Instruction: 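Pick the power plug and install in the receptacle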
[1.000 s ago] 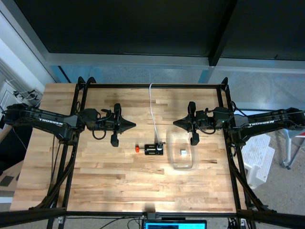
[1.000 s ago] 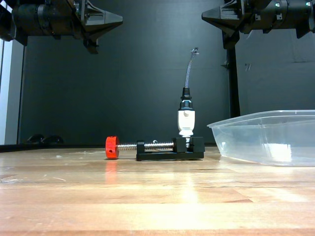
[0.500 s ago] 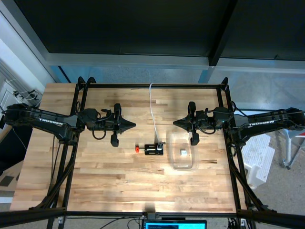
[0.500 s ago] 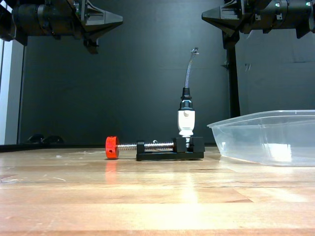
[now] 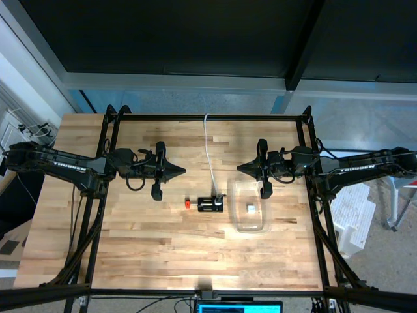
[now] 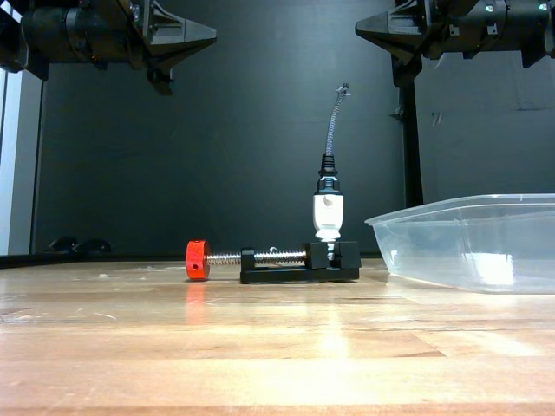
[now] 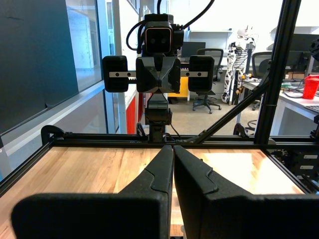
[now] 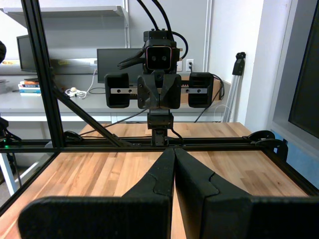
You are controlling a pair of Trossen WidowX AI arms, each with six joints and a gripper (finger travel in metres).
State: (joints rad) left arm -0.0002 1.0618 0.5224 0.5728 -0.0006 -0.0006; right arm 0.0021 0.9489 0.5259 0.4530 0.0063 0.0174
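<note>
- I see the left gripper point(image 5: 182, 171) and the right gripper point(image 5: 240, 169) hanging high and well apart, both closed tight on nothing.
- The power plug point(image 6: 327, 168) sits atop the receptacle point(image 6: 328, 212), which stands clamped in the vise point(image 6: 299, 261).
- I judge the plug installed, though I cannot confirm it is fully seated.

Both arms read matte black all over from my station. In the high view, the left arm point(image 5: 58, 164) at middle left and the right arm point(image 5: 361, 166) at middle right each carry white lettering along the long link. The left gripper point(image 5: 184, 171) and right gripper point(image 5: 238, 169), either side of the frame's centre, taper to sharp wedge tips, fingers pressed together. A black cable point(image 5: 135, 183) loops under the left wrist. In the left wrist view, the right arm's head shows square black blocks on pale toothed rails point(image 7: 122, 74) and an orange-rimmed camera housing point(image 7: 158, 36).
</note>
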